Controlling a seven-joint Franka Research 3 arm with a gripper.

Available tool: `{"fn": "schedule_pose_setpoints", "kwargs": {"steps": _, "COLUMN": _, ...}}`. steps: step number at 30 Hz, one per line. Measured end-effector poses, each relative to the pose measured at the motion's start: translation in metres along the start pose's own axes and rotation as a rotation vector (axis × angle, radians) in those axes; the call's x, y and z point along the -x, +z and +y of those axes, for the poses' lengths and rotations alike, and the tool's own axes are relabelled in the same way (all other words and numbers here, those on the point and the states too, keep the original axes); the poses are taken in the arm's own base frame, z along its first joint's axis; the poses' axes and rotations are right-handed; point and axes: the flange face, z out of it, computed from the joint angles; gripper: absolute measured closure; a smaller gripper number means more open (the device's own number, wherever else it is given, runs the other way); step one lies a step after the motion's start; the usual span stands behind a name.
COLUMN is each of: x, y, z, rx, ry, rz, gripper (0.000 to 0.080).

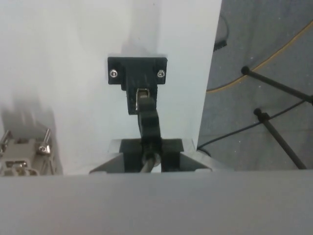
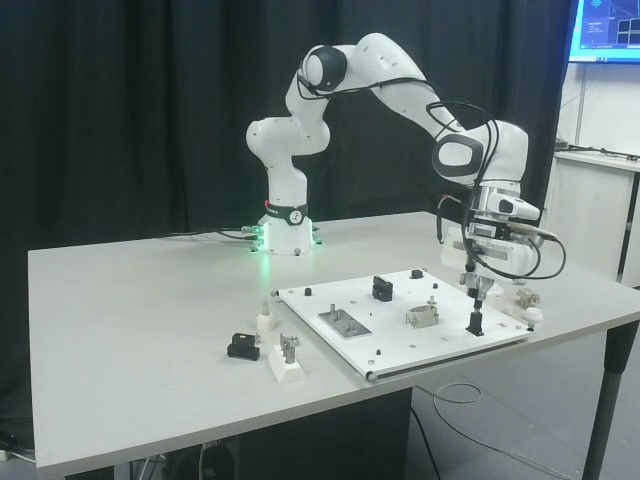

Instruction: Insert USB.

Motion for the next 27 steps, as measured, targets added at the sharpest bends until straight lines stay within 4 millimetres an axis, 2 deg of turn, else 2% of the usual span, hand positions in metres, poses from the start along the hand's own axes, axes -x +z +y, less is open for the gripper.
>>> {"fn": "schedule_pose_setpoints", "kwargs": {"steps": 27, "x": 0.0013, "y": -0.0001, "z": 0.0015, "rx": -0.006, "ry": 0.022, "rz": 0.001, "gripper": 0.0733}}
